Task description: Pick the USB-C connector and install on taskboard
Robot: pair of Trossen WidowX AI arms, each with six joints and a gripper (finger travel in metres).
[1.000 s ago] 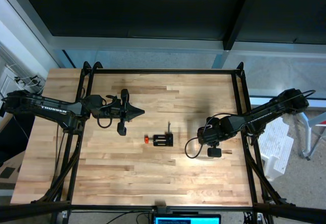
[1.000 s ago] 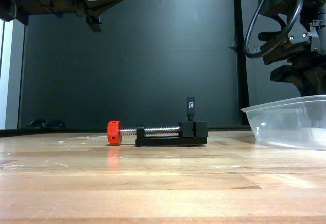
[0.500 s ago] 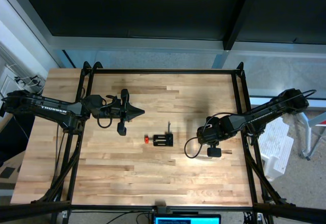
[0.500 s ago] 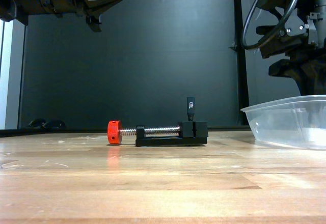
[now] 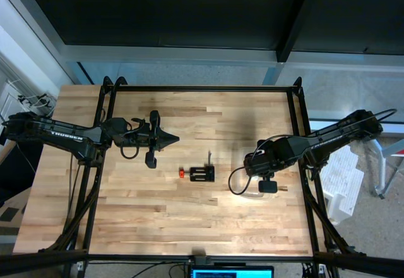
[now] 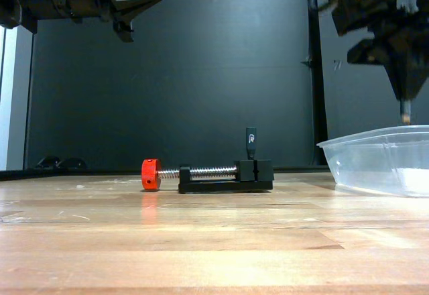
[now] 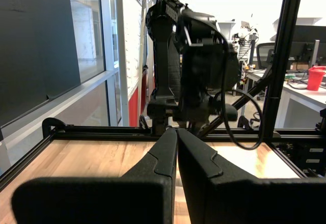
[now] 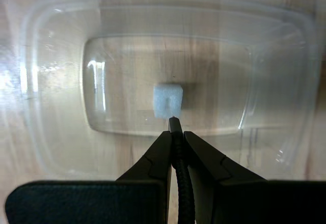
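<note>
The USB-C connector (image 8: 174, 123) is pinched in the right gripper (image 8: 175, 134). The fingers are clamped on it, with the plug tip poking out past them. Half a second ago the gripper was down inside the tray (image 6: 365, 138). Now it hangs above the rim, so the pick looks done and the carry comes next. The taskboard (image 5: 202, 174) sits at its 9 o'clock, well apart. The left gripper (image 7: 177, 138), fingers together, hovers at the taskboard's 10 o'clock.
</note>
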